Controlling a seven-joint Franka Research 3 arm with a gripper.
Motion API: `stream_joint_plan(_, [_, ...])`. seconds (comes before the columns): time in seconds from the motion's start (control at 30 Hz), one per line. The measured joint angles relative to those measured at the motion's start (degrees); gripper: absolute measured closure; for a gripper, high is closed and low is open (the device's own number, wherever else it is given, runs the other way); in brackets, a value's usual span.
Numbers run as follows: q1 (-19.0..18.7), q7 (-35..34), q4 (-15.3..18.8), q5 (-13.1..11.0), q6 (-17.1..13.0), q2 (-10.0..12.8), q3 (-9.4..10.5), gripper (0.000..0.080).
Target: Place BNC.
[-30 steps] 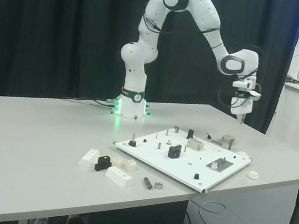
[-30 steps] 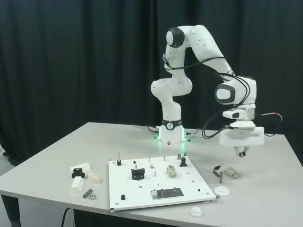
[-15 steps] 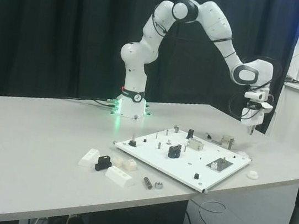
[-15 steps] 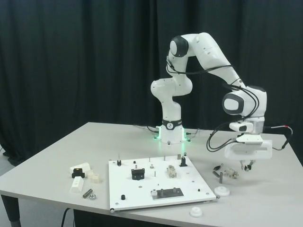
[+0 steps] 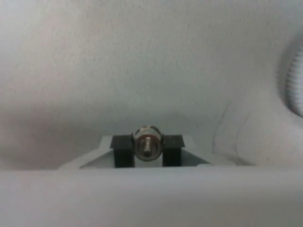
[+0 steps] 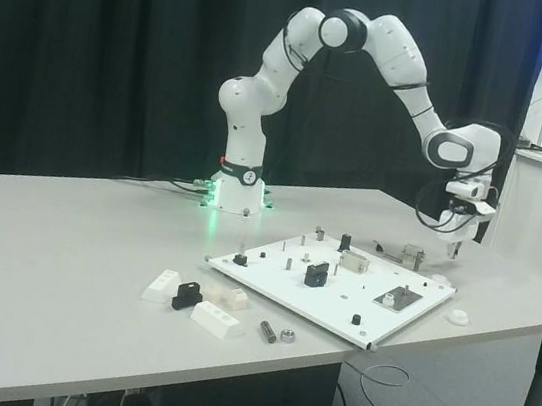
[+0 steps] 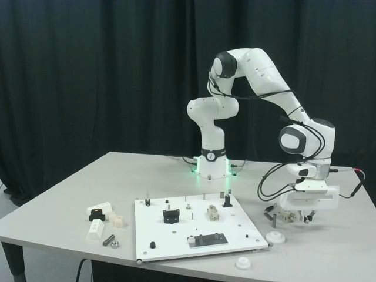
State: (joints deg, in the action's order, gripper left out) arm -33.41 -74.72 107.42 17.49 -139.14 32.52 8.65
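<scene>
Wrist view alone shows fingers (image 5: 124, 151) clamping BNC (image 5: 147, 143).

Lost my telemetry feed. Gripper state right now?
Gripper: shut on the BNC connector, held between the black fingers just above the grey table.

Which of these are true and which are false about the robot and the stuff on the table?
1. The gripper holds a small metal connector between its fingers. True.
2. The gripper hangs over the middle of the white board. False: it is past the board's edge, low over the bare table.
3. White blocks lie on the table beside the board. True.
4. The light at the arm's base is green. True.
5. The arm stands on the floor. False: its base is on the table.
</scene>
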Motion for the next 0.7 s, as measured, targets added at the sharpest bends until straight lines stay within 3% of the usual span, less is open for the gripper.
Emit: stream_joint_plan(0.7, [-0.63, 2.75, -2.43, -4.21, -0.02, 2.55, -1.43, 0.068])
